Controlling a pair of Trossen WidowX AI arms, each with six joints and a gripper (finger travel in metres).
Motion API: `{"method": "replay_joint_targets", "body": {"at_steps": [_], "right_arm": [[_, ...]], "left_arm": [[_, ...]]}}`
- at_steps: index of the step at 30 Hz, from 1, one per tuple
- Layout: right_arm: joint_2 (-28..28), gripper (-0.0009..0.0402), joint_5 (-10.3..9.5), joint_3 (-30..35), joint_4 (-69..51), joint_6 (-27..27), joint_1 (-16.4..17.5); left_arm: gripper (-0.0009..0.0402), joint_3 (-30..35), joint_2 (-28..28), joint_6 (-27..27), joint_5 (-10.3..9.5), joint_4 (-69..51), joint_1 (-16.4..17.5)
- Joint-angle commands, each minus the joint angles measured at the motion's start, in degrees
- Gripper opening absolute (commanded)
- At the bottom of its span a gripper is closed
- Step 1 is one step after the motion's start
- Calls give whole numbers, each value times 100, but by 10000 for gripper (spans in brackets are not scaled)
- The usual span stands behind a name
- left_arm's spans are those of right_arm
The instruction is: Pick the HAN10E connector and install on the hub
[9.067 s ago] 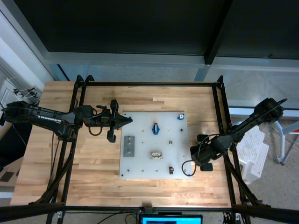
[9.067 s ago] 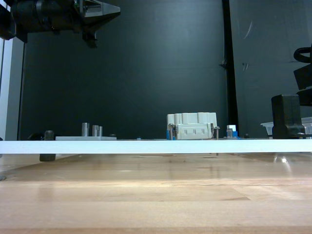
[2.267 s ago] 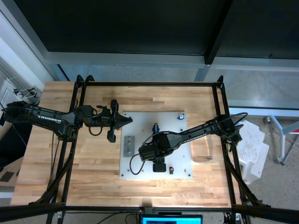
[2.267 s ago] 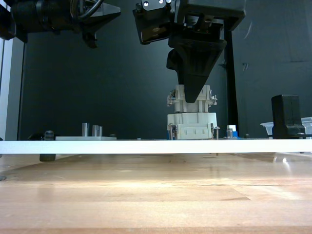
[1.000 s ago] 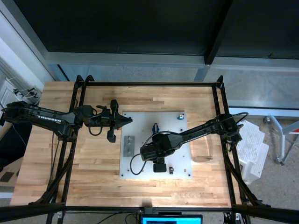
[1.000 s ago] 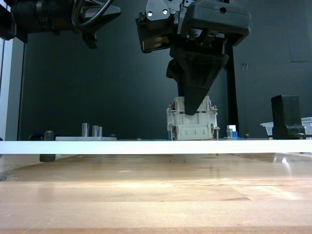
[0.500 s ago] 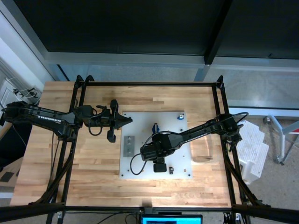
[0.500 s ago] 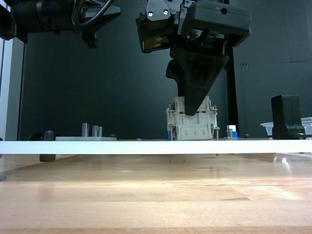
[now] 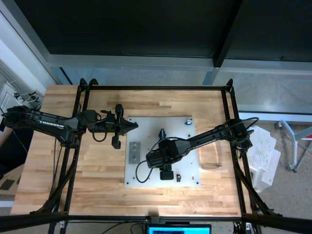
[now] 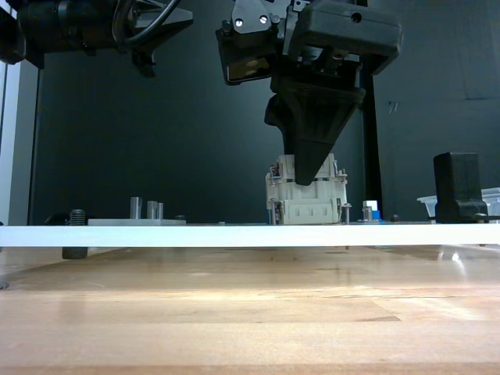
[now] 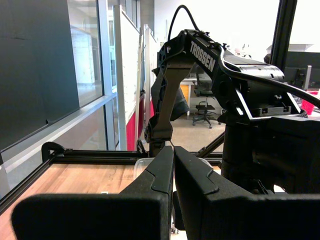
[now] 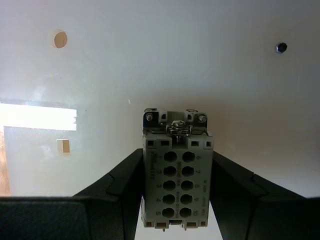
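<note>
While the light-grey connector (image 12: 177, 172) is clamped from both sides by the right gripper (image 10: 307, 176), it is held upright directly over the hub (image 10: 306, 211), with its lower edge met by the hub's top and its upper part left standing above. In the right wrist view, two rows of round contact holes are shown on the connector's face, and a black finger (image 12: 120, 182) is pressed against each long side. The hub is fixed to the white board (image 9: 146, 126), which is laid on the wooden table (image 9: 97, 185). In the high view, the right arm is seen stretched inward from the table's right edge to the near middle of the board. A grey block with two holes (image 9: 134, 152) is mounted to the left of the hub, and a blue upright piece (image 9: 162, 133) is set farther back. The left gripper (image 9: 132, 126) is held high at the board's far left corner, well apart from the connector, with its fingers brought together and nothing gripped between them.
</note>
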Motion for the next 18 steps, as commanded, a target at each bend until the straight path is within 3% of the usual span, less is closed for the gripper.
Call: {"method": "replay_joint_targets", "body": {"at_steps": [1, 7, 10, 18], "right_arm": [[-7, 154, -13, 50, 68, 15, 0], [-7, 229, -20, 50, 63, 20, 2], [-17, 259, -120, 52, 52, 35, 2], [-225, 288, -118, 48, -68, 42, 37]], "left_arm": [[0, 2, 0, 2, 0, 2, 2], [0, 2, 0, 2, 0, 2, 2], [0, 2, 0, 2, 0, 7, 2], [0, 2, 0, 2, 0, 2, 2]]}}
